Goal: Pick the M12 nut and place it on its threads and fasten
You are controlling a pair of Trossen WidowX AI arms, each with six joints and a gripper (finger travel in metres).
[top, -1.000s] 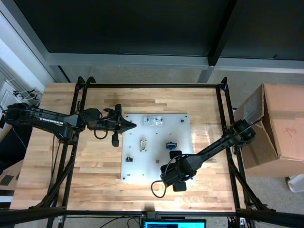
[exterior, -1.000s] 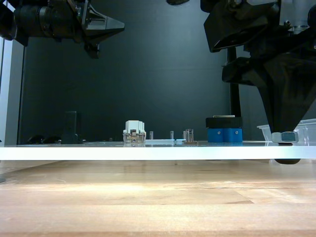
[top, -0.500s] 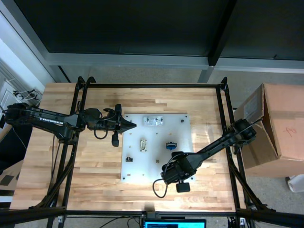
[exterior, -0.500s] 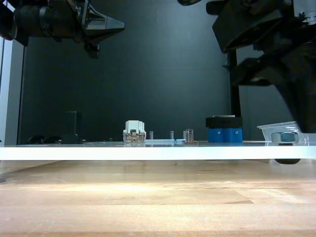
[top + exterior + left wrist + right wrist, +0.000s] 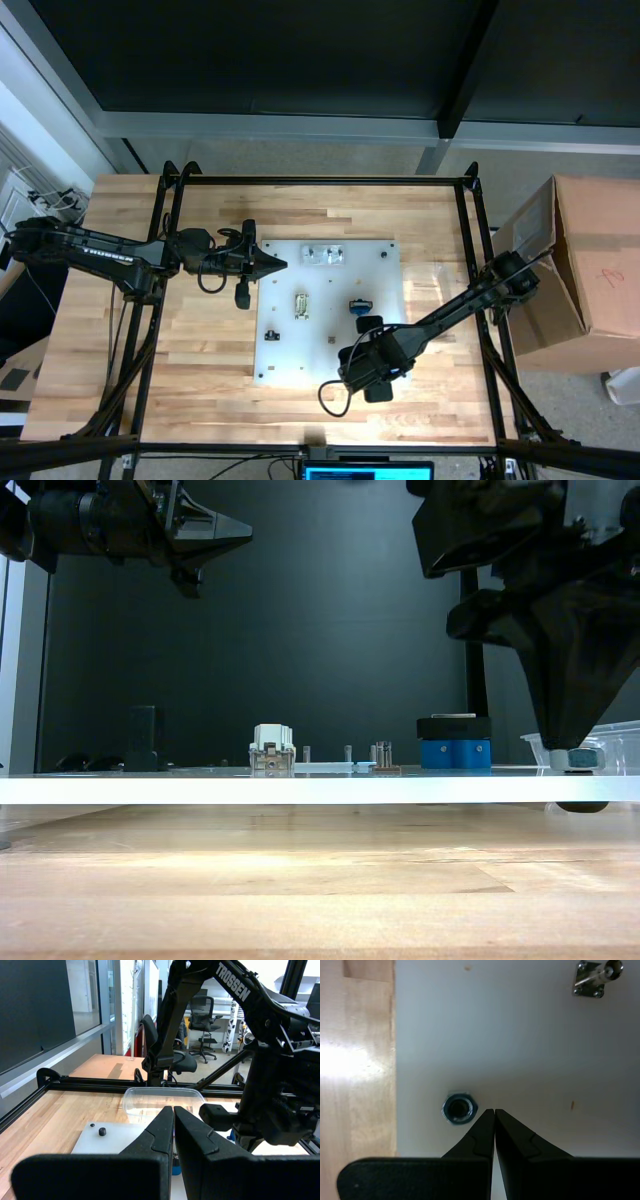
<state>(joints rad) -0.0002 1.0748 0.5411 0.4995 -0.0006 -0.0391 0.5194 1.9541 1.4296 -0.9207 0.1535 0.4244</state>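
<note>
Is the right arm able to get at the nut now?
Probably yes: right gripper hangs just beside the nut on its stud, jaws shut, nothing between. Left gripper hovers over the board's left edge.

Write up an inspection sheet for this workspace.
Surface: wooden table carrying white board.
Job's things: M12 nut on its stud, free of both grippers.
Clutter: clear tray; blue block.
Grippers: left gripper shut, raised over board's far left; right gripper shut, empty, tips beside the nut.
Cables: black loop under right arm.
Surroundings: cardboard box right of table.
</note>
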